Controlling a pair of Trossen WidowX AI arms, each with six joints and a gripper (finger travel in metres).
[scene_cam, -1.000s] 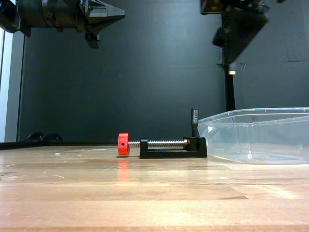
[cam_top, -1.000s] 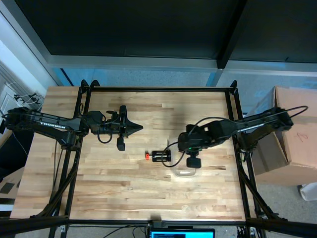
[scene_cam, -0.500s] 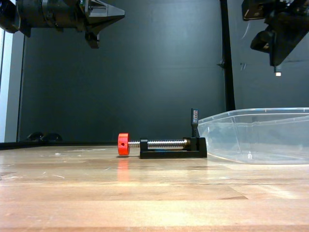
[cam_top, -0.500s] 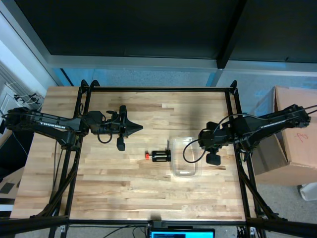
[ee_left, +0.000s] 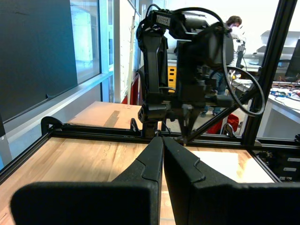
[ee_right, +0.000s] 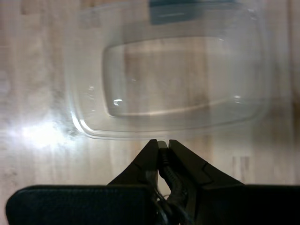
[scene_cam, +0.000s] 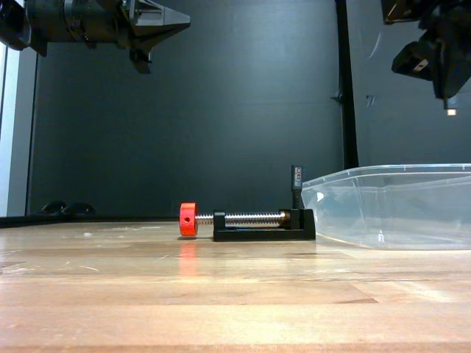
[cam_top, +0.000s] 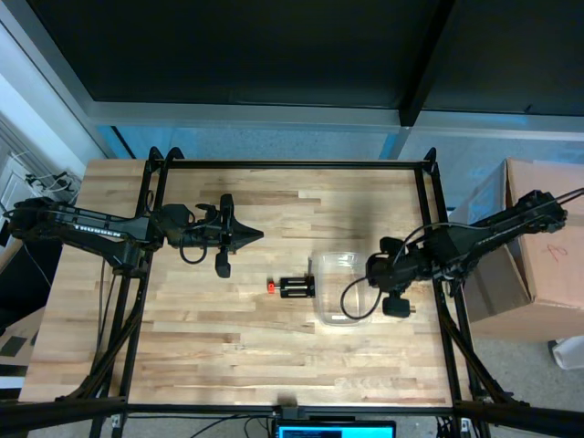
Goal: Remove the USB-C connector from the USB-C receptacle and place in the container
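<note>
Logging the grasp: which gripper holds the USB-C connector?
The right gripper, shut on the USB-C connector, raised beside the container; the left gripper is shut on nothing.

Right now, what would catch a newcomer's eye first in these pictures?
The right gripper hangs high above the table, shut on the USB-C connector, whose silver tip points down, clear of the receptacle and just outside the clear plastic container. The red knob of the small clamp beside the container stands out too. The left gripper, shut, hovers over the table's left half.
</note>
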